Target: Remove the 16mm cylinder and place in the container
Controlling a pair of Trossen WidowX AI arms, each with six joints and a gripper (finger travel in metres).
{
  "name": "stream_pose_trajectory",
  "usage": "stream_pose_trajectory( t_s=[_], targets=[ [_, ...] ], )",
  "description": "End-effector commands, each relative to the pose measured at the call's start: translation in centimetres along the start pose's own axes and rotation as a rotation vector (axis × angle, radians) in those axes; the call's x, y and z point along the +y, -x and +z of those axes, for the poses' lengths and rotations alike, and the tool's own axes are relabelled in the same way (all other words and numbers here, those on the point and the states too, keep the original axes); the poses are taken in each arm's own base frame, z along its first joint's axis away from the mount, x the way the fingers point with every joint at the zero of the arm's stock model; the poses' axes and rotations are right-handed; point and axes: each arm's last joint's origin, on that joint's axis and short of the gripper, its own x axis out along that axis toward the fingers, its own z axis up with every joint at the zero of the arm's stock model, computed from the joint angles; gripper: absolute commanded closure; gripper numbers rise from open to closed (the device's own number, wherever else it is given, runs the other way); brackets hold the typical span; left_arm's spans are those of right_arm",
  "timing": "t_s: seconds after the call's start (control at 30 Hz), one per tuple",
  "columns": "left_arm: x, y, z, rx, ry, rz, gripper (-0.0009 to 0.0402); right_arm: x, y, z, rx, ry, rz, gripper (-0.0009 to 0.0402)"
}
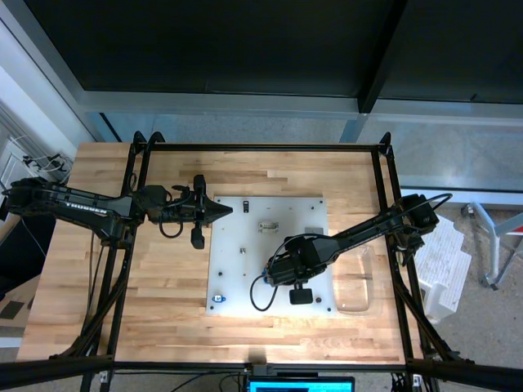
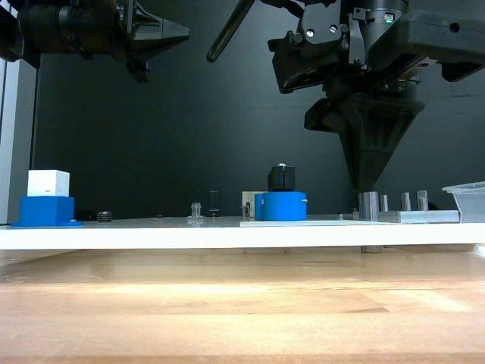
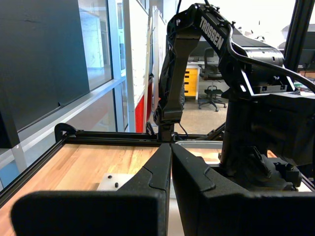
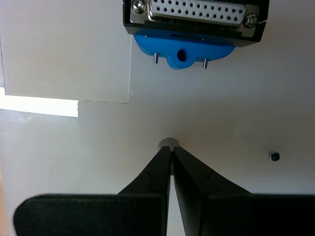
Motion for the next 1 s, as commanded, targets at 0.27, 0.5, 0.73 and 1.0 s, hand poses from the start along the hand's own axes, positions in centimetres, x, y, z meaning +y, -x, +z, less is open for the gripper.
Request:
stream_pose_trajectory(
  t_s=[0.27,0.5,0.73,1.0],
  targets=[
    [0.0,0.0,0.0,0.0,0.0,0.0,0.0393,0.1,0.0,-0.2,0.01,0.004,-0.003,0.0393],
    [0.0,0.0,0.0,0.0,0.0,0.0,0.0393,0.1,0.4,-0.2,0.004,0.006,-0.002,0.0393],
    [0.0,0.0,0.0,0.0,0.0,0.0,0.0393,0.1,0.7,-0.3,-0.002,0.006,0.0,0.0393],
    [0.0,0.0,0.0,0.0,0.0,0.0,0.0393,0.0,1.6,-0.5,-0.019,0.004,0.005,0.0393]
  ],
)
